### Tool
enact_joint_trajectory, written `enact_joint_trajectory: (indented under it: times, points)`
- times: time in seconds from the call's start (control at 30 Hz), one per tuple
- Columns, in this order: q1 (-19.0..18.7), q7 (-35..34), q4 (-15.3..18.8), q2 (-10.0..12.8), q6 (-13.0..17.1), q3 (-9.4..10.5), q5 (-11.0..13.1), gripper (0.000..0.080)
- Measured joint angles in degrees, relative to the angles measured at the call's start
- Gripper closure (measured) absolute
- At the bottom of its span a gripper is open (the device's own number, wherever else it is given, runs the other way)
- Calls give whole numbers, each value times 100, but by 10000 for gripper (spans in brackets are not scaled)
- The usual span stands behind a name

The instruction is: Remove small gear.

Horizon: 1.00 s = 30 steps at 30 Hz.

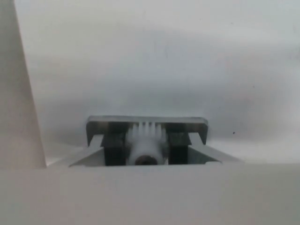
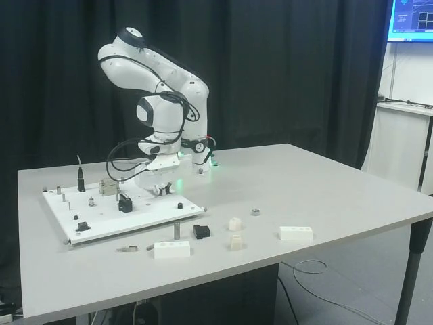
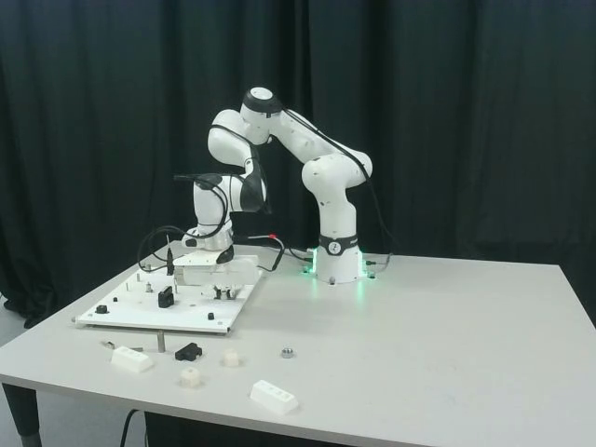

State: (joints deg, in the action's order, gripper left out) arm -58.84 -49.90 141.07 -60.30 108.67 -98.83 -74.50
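Black curtains hang behind the grey table (image 2: 318,183), where the white Franka arm (image 3: 317,177) is bolted at the back. In the wrist view its two-finger gripper (image 1: 146,140) is closed on the small white toothed gear (image 1: 146,138), the black finger pads (image 1: 114,143) pressing its flanks from either side, teeth and a dark centre bore showing between them. The gear looks light, stiff and probably plastic; its teeth give purchase, so a hold across the toothed rim seems right, though a skewed pull could bind it on any shaft. Whether it has cleared its seat I cannot tell. The arm folds forward, wrist pointing down, low over the white assembly board (image 2: 145,217) at the table's end, with loose white blocks (image 2: 295,233) lying near it.
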Motion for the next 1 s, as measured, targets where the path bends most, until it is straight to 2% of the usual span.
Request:
enact_joint_trajectory:
  times: [0.03, 1.0]
  points:
    - [0, -14, 0, 0, 0, 0, 0, 609]
    - [1, -41, 5, 0, -6, 12, -1, 609]
